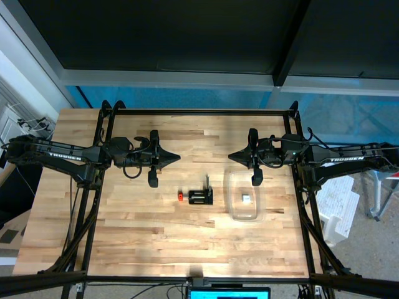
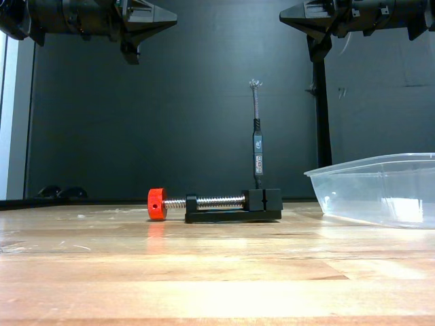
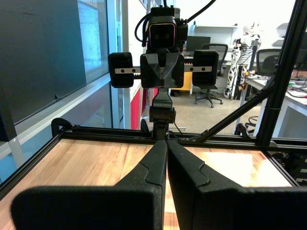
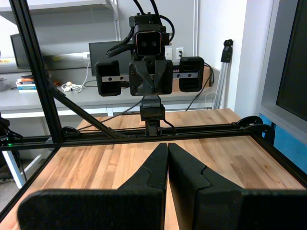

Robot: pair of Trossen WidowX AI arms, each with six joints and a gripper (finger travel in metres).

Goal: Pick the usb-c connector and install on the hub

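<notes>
Table [image 1: 156,243]: wood, joined strips in light and darker tones, smooth, with a soft sheen in the low view.

Hub [image 2: 234,206]: matt black block. Its screw [image 2: 214,202] is bright threaded metal. The knob [image 2: 157,204] is orange-red, matt, plastic-looking.

Thin rod [image 2: 257,146] on the hub: dark and slightly glossy low down, grey and braided-looking higher up, frayed at the tip.

Tray [image 1: 228,196]: clear plastic, smooth and glossy.

Left claw [image 1: 176,157], raised over the table's left half: matt black plastic, smooth, fingers pressed together.

Right claw [image 1: 232,156], raised over the right half: same finish, fingers likewise together.

Frame rails [image 1: 199,113]: black metal, matt.
</notes>
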